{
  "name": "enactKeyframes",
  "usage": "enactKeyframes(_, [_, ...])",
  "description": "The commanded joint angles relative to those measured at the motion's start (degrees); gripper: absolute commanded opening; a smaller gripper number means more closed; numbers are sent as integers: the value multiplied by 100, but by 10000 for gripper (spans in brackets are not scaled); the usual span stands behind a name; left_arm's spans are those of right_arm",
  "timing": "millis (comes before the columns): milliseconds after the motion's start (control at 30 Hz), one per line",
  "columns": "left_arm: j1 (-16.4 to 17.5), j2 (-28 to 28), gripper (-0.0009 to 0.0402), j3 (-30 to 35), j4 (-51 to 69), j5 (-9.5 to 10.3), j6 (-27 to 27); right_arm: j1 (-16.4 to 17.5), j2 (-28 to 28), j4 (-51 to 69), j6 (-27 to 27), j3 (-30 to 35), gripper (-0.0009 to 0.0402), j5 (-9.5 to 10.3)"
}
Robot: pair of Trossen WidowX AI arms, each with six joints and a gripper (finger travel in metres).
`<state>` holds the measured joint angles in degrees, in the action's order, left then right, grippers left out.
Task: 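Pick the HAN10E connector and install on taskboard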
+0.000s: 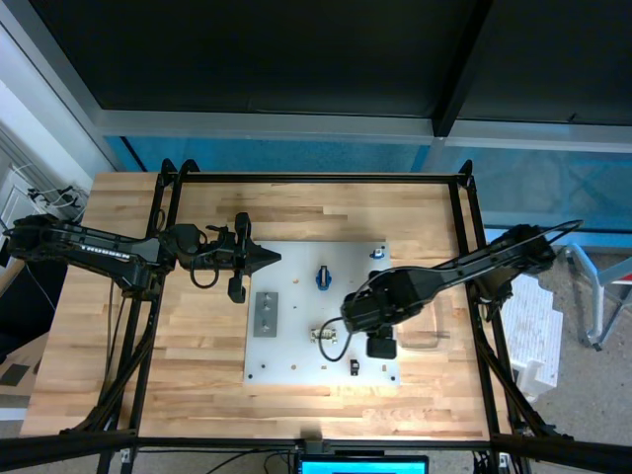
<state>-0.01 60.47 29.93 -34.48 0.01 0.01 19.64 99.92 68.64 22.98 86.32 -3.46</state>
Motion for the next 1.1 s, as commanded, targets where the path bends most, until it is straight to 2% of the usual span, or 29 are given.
enactKeyframes(33, [0,2,1,2,0,0,0,-22,299,15,-98,341,23,0])
enactKeyframes(333, [0,2,1,2,0,0,0,-122,1134,258,-111,1290,23,7])
enactKeyframes(700, [0,2,1,2,-2,0,0,-216,2081,579,-457,2570,23,7])
enactKeyframes(1100, [0,2,1,2,0,0,0,-295,2719,693,-616,3296,23,15])
